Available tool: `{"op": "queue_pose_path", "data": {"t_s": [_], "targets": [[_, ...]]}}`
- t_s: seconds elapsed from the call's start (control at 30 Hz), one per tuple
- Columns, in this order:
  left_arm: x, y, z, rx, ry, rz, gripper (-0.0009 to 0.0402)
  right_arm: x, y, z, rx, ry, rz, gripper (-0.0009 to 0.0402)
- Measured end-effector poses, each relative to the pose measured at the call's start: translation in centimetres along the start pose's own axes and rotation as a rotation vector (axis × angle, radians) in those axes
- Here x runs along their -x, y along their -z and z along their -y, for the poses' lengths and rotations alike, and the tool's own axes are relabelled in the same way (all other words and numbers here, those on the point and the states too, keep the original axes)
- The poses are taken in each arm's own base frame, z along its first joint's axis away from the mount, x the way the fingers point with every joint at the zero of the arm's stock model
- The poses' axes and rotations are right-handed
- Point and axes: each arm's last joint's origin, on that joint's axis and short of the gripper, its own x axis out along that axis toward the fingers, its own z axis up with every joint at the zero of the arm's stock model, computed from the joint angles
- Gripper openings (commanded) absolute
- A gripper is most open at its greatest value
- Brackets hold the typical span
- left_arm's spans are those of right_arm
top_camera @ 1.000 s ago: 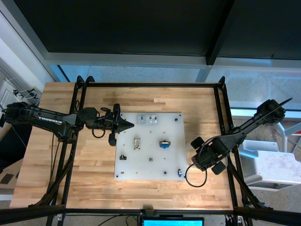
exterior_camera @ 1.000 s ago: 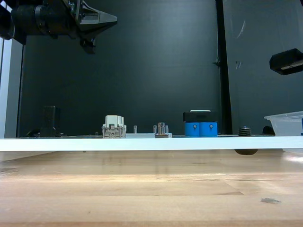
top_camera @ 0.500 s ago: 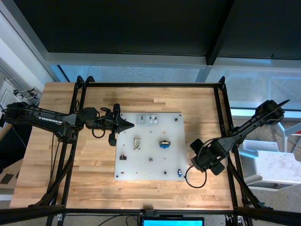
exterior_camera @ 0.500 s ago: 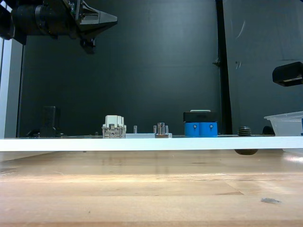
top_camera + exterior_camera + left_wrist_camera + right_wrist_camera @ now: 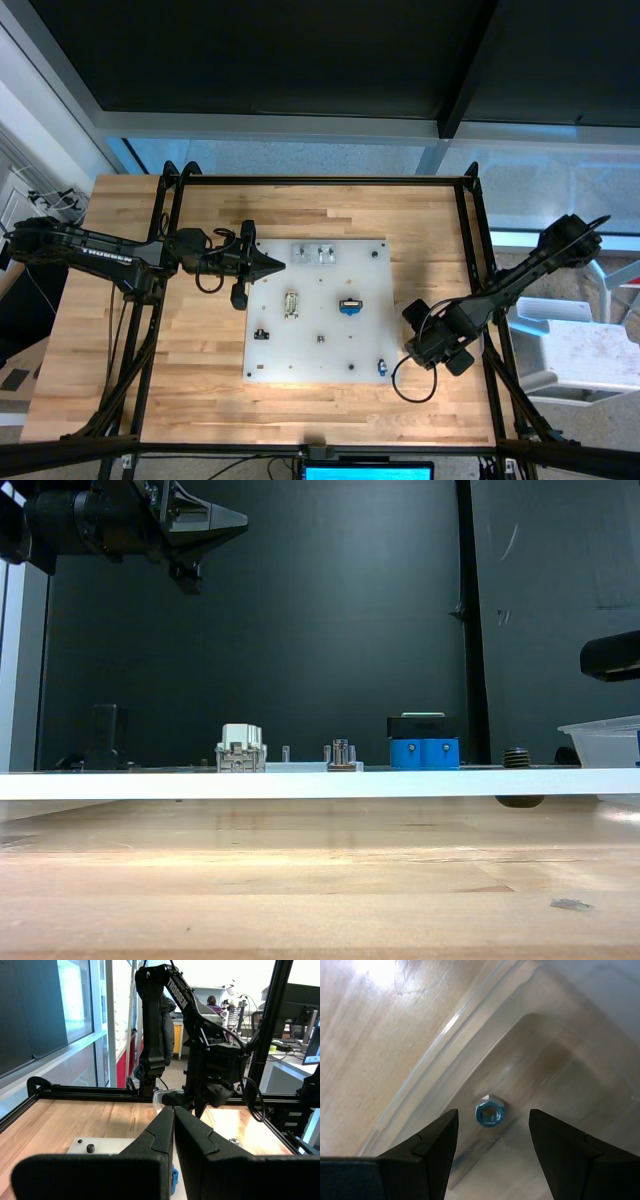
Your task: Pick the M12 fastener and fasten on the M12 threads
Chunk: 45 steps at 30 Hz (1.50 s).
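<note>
"What's in the container?"

"The M12 nut [image 5: 490, 1113] lies flat on the floor of the clear tray [image 5: 560, 1050]. My right gripper [image 5: 492, 1125] hangs over it, fingers spread, one on each side, neither touching it."

"And the threads?"

"The black stud [image 5: 516, 757], lower right in the low view, shows bare ribs in front of the tray."

"The other arm?"

"My left gripper [image 5: 174, 1110] has its fingers pressed together on nothing, high at the upper left of the low view, over the left edge of the white board [image 5: 300, 345]."
</note>
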Motion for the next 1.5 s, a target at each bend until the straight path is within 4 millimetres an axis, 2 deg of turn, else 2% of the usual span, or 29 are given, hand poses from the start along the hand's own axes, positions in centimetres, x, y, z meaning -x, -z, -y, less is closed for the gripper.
{"op": "queue_pose_path", "data": {"t_s": [1.1,1.27,1.5], "targets": [[0.0,0.0,0.0,0.000,0.000,0.000,0.0000,-2.2,0.7,-0.1,0.005,0.001,0.016,0.0195],[0.0,0.0,0.0,0.000,0.000,0.000,0.0000,-2.2,0.7,-0.1,0.005,0.001,0.016,0.0172],[0.0,0.0,0.0,0.000,0.000,0.000,0.0000,-2.2,0.7,-0.1,0.005,0.002,0.018,0.0110]]}}
